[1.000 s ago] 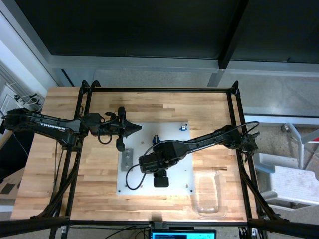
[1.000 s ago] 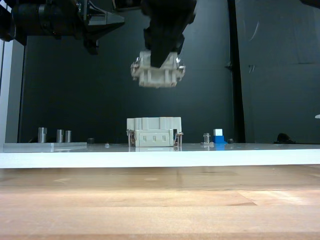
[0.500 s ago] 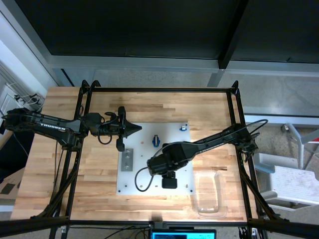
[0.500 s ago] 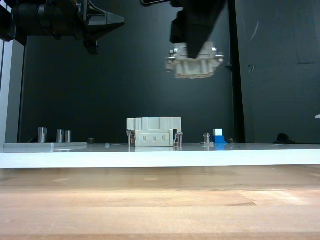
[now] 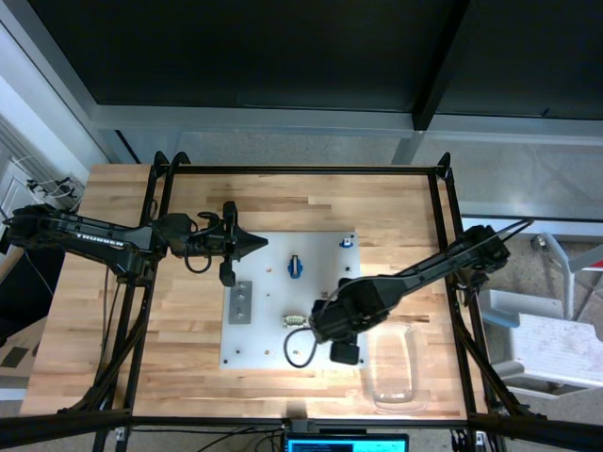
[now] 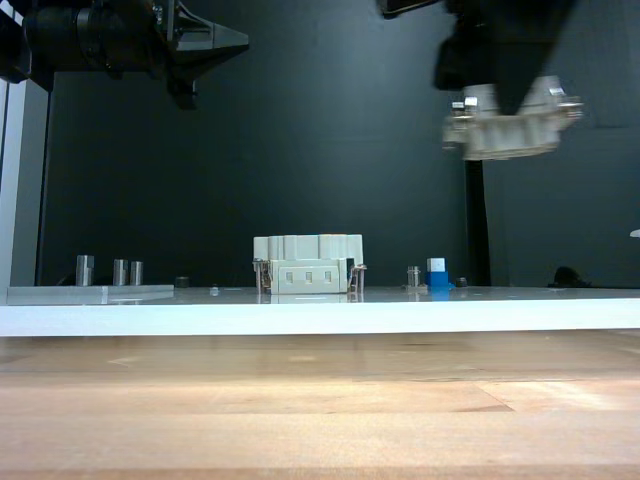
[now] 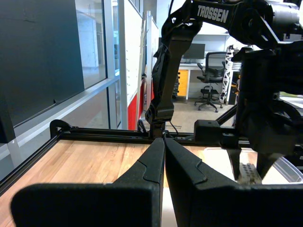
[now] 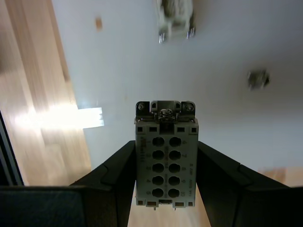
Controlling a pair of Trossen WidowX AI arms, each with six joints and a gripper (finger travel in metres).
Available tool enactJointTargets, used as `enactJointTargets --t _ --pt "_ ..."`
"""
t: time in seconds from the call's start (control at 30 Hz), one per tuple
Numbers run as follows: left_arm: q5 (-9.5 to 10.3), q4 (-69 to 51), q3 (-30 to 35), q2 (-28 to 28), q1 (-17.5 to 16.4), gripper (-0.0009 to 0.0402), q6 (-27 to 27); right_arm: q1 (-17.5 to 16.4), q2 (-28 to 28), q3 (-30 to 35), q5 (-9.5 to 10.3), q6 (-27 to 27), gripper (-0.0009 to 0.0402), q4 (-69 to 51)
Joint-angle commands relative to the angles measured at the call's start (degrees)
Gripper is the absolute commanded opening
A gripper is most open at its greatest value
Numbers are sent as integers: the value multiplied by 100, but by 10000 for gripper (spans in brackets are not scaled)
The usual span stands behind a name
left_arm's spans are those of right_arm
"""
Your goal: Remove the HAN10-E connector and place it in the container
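The task board (image 5: 320,254) lies mid-table (image 5: 113,311). On it, the metal block with 3 holes (image 5: 242,302) sits by the left edge. The upright clip (image 5: 296,266) stands behind centre, and the connector base (image 5: 296,322) is nearer the front. The container (image 5: 415,372) rests on the table just right of the board's near right corner. The right gripper (image 8: 165,156) hangs over the board's near right part, between base and container. The HAN10-E connector (image 6: 510,130) sits between its fingers (image 8: 116,175), well above the board. The left gripper (image 5: 252,243) hovers over the board's far left corner.
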State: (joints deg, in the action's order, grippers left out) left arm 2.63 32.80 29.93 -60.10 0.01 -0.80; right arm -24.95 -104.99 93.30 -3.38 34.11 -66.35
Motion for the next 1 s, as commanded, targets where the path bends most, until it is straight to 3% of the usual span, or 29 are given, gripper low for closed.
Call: enactJointTargets --t 0.03,0.47,1.0 --pt "0 4 2 0 -2 0 0 -114 251 -369 -7 214 4 94" --pt "0 4 2 0 -2 0 0 -914 887 -1497 -11 914 4 315" --pt "0 4 2 0 0 0 0 -1740 1019 -2238 -33 1443 4 758"
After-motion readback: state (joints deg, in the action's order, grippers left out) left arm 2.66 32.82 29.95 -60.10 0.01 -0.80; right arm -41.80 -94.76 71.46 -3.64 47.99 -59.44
